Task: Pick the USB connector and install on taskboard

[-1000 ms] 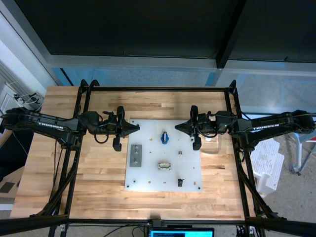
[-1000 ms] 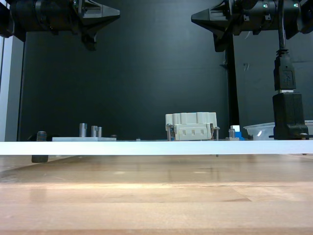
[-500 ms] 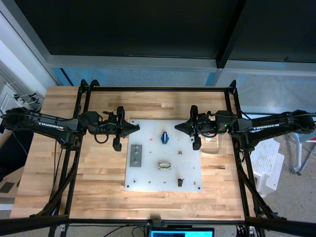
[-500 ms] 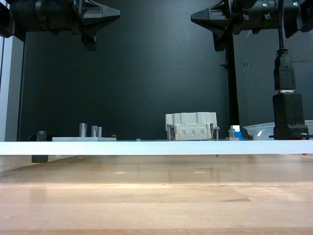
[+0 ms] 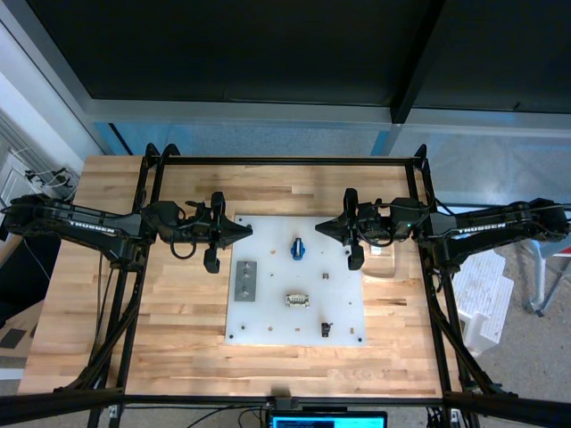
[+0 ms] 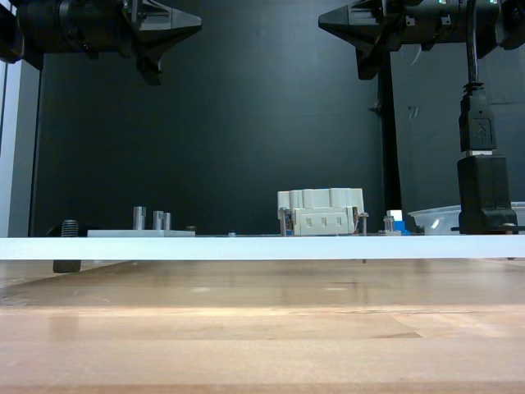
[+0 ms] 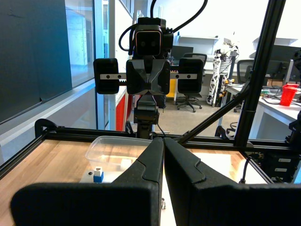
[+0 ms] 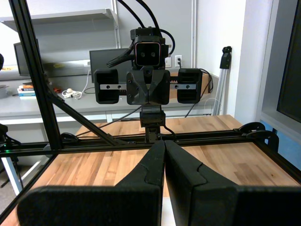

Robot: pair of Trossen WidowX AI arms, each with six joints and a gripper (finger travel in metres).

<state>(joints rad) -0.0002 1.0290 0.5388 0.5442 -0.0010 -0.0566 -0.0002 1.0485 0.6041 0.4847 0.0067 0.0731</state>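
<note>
Overhead, table-level, both sharing taskboard (image 5: pixel 268 312), wrist cameras facing each other

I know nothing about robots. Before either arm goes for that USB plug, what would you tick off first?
1. Nothing held in the left pincer: ok. It is shut on nothing and raised over the far left corner of the taskboard.
2. Open right pincer, ready to grasp: not ok. It is shut and raised over the board's far edge.
3. Located USB connector: ok. It stands upright in a black holder by the board's near edge.
4. Its final slot identified: cannot tell.
5. Board flat on the table: ok.
</note>
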